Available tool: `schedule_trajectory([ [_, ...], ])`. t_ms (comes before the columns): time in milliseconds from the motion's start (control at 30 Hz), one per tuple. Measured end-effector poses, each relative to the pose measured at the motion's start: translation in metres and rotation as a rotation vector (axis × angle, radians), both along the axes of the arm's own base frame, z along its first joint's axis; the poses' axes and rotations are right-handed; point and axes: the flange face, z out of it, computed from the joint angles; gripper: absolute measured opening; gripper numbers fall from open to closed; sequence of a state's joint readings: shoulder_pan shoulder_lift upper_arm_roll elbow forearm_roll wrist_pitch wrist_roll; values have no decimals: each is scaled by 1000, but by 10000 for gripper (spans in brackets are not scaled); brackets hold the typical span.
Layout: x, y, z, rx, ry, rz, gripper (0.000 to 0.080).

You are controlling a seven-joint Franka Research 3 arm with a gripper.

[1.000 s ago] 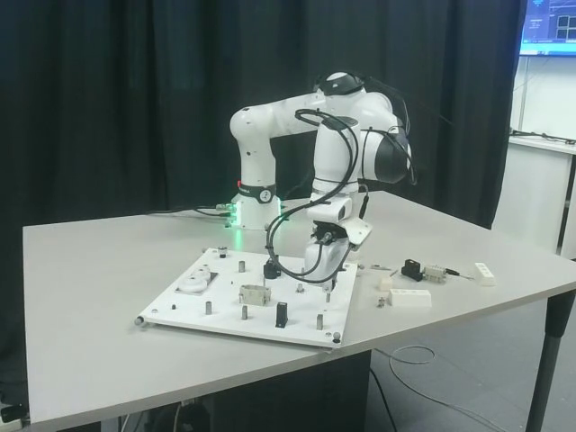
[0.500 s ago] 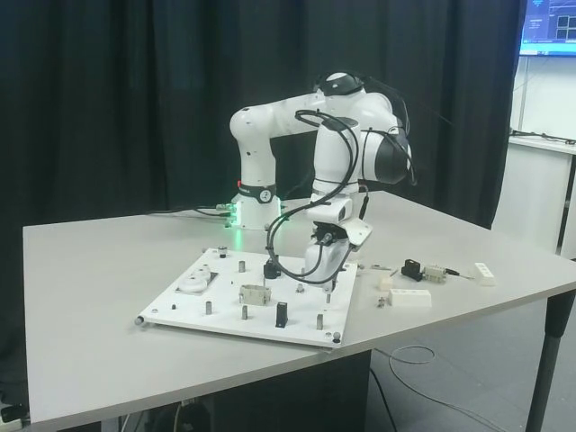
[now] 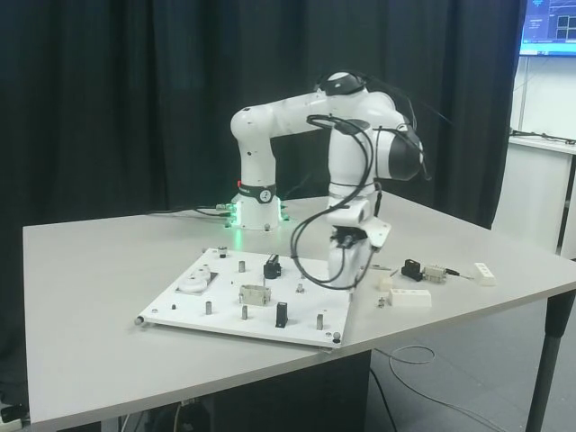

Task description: Place round peg 2.

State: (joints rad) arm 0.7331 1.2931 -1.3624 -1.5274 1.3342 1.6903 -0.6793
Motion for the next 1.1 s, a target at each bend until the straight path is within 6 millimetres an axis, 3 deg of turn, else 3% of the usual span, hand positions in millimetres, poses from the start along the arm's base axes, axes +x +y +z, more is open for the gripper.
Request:
schedule_trajectory([
  [467,-12,83,9,79,98,-3,62],
  [700,-26,122,4,73,117,4,62],
  [1100,-51,168,-7,9,65,6,62],
])
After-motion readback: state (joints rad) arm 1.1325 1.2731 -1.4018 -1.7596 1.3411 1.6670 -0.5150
